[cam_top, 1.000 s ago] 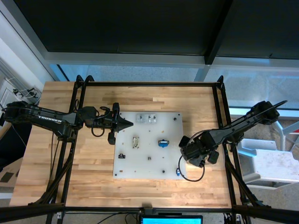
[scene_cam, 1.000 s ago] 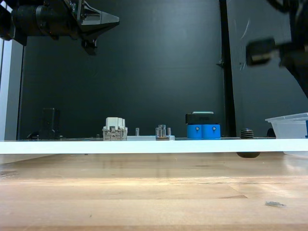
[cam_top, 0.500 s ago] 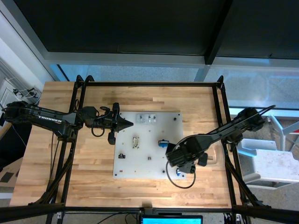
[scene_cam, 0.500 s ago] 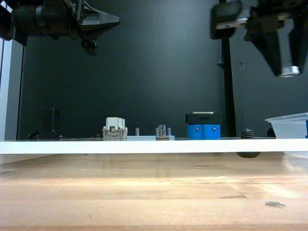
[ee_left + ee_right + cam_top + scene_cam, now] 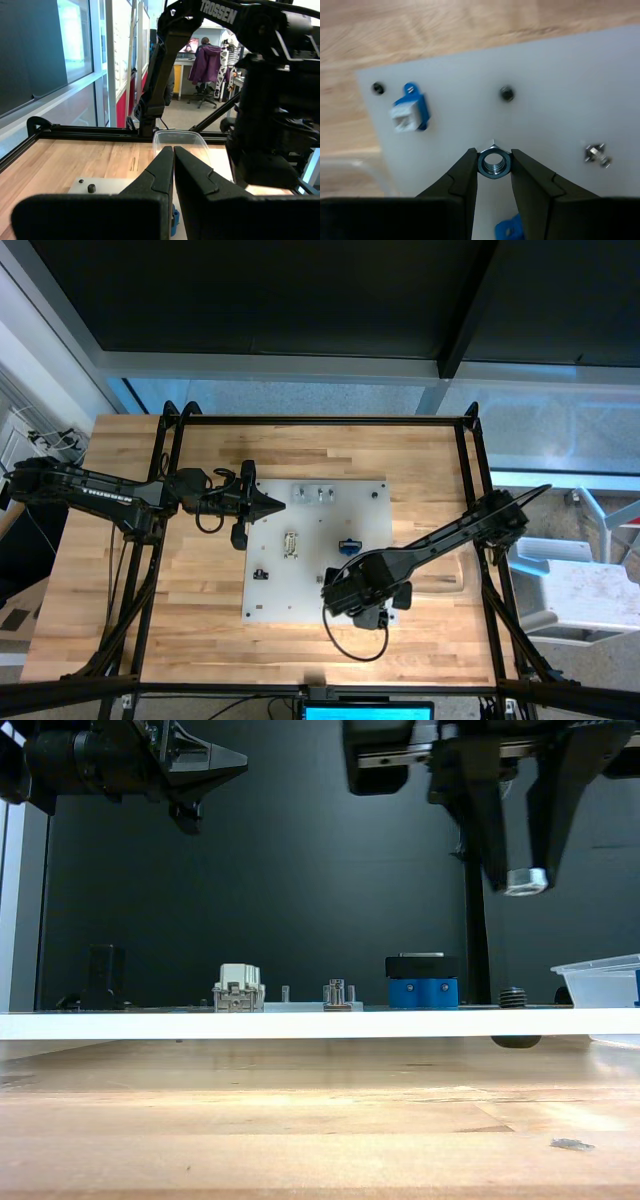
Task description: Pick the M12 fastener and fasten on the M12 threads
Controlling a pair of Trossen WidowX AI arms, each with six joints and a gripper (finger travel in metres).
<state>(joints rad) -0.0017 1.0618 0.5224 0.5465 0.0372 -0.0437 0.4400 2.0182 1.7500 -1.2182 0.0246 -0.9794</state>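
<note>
The small silver hexagonal metal nut [image 5: 493, 164] is pinched, seemingly across its flats, in the right gripper [image 5: 524, 875], high above the short black ribbed stud [image 5: 513, 997]. It is probably light, rigid and slick, so it could slip if tilted. The left gripper [image 5: 173, 152], fingers pressed together, hangs over the white board's [image 5: 300, 590] left side.

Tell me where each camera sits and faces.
High: above the near edge, looking down on the white board; both arms show.
Low: table height, near edge, looking level; left pincer high at left, right pincer high at right.
Left wrist: along the shut left pincer toward the clear tray.
Right wrist: down past the right pincer, shut on the nut, onto the board.
Shared: low and right wrist both show the nut.
</note>
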